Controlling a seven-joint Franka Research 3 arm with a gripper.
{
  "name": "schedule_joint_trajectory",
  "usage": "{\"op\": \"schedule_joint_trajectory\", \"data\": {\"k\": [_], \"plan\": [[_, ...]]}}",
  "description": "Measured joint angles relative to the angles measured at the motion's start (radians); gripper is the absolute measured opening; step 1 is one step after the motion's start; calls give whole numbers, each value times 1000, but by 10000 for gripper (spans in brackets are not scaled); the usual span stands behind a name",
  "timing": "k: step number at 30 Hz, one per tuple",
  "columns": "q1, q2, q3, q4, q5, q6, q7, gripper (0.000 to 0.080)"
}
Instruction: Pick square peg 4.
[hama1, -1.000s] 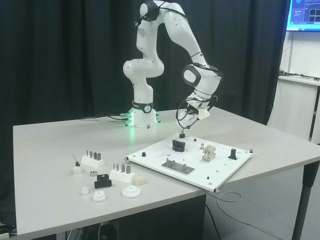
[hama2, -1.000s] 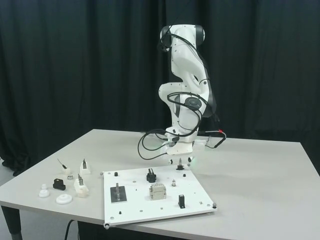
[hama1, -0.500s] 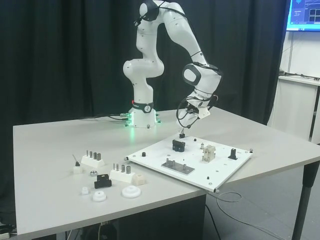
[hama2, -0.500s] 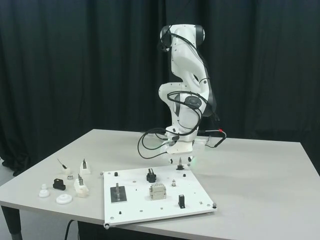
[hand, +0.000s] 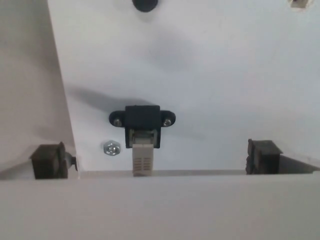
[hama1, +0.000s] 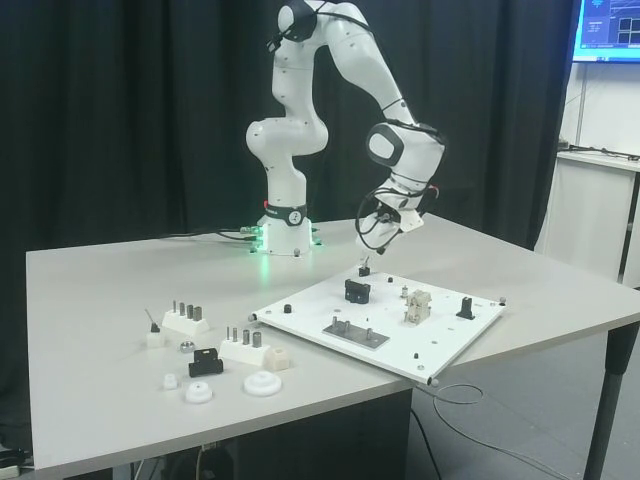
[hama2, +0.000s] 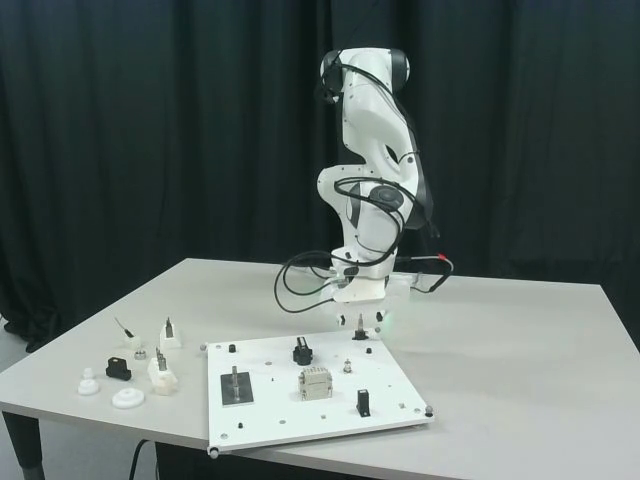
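The white arm's two-fingered gripper (hand: 155, 159), black fingertips (hand: 47, 161) spread wide and empty above the white square board (hama1: 440, 340), should cross to the small grey upright pegs (hama1: 186, 308) in white blocks (hama1: 245, 351), well apart, where square peg 4 presumably stands (which one cannot be told), and descend squarely astride it.

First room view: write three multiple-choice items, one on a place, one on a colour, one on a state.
1. The small loose white and black parts lie:
A) on the square white board
B) on the grey table beside it
C) in the arm's grasp

2. The light at the white arm's base glows:
A) white
B) green
C) black

3. The gripper has its fingers:
A) shut on a peg
B) shut on a cable
C) open, empty

Answers: B, they sit off the board; B, green shows beside the base; C, the wrist view shows them apart.
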Motion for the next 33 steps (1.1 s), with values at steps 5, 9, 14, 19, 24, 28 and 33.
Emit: {"op": "schedule_joint_trajectory", "data": {"k": [5,9,14,19,24,28,33], "plan": [[-1,-8,0,3,-1,0,-9,800],[-4,-13,-1,8,-4,0,-15,800],[-13,-15,-3,22,-25,4,-33,800],[-32,-15,-6,43,-53,18,-60,800],[-62,-14,-7,63,-79,39,-103,800],[-91,-11,-8,82,-90,52,-150,800],[-128,-1,-9,112,-103,65,-197,800]]}}
